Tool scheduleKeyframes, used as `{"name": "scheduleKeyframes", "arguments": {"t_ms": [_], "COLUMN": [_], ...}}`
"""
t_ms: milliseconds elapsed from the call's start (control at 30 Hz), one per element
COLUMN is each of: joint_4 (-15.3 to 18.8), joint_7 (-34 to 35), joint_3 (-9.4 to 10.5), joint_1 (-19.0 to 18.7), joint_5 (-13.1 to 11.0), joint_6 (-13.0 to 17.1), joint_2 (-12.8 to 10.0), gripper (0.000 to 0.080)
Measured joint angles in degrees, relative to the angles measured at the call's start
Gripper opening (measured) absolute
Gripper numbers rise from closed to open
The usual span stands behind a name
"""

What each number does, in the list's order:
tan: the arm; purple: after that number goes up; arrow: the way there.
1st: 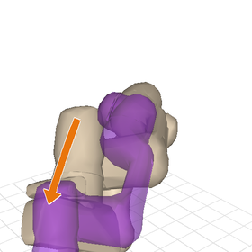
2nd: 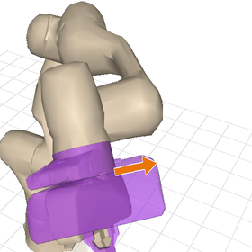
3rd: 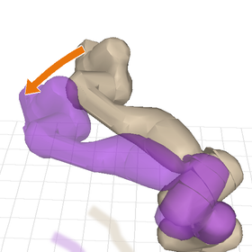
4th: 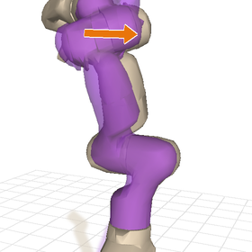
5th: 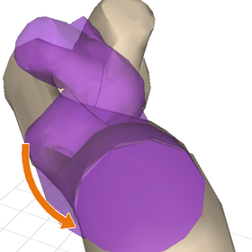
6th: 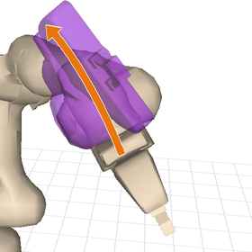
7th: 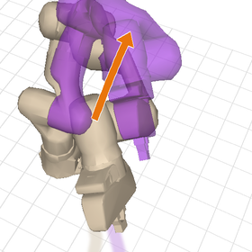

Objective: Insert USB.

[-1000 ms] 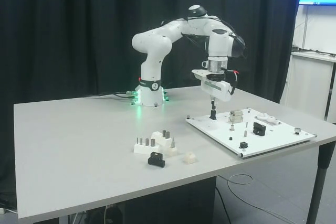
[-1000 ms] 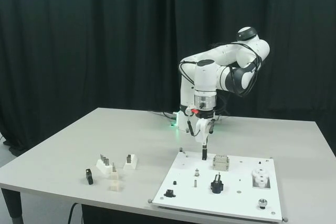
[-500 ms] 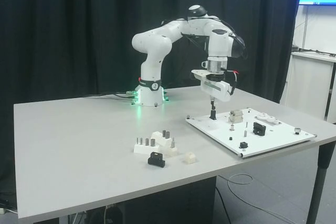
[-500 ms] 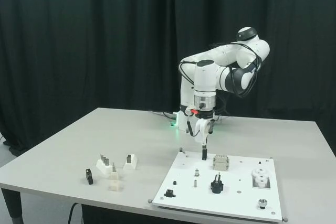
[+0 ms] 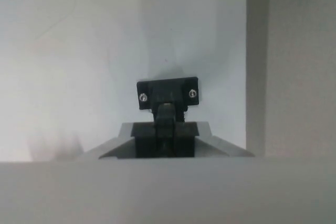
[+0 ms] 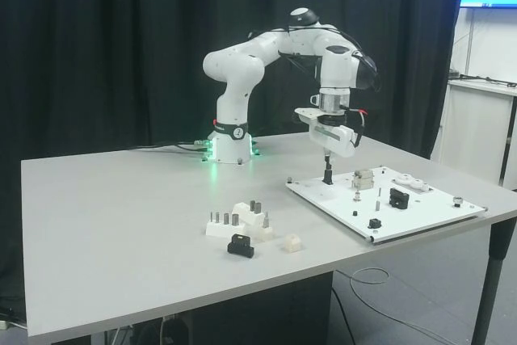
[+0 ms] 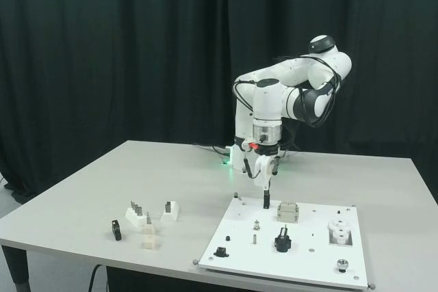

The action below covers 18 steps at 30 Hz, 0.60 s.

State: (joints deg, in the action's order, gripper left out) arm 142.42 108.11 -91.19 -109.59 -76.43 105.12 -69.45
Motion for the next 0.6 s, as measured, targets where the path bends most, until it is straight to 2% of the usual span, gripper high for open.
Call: {"name": "scheduleKeyframes", "arguments": {"t_ms": [500, 600], "joint_4": [-0.06, -0.32], "joint_7": [-0.23, -1.58], "joint_3": [-0.07, -0.27], "joint_1": [0.01, 0.09], "joint_5": [-0.02, 0.75], "joint_6": [-0.06, -0.04], "joint_2": [0.06, 0.06], "gripper": [0.0066, 0.0066]}}
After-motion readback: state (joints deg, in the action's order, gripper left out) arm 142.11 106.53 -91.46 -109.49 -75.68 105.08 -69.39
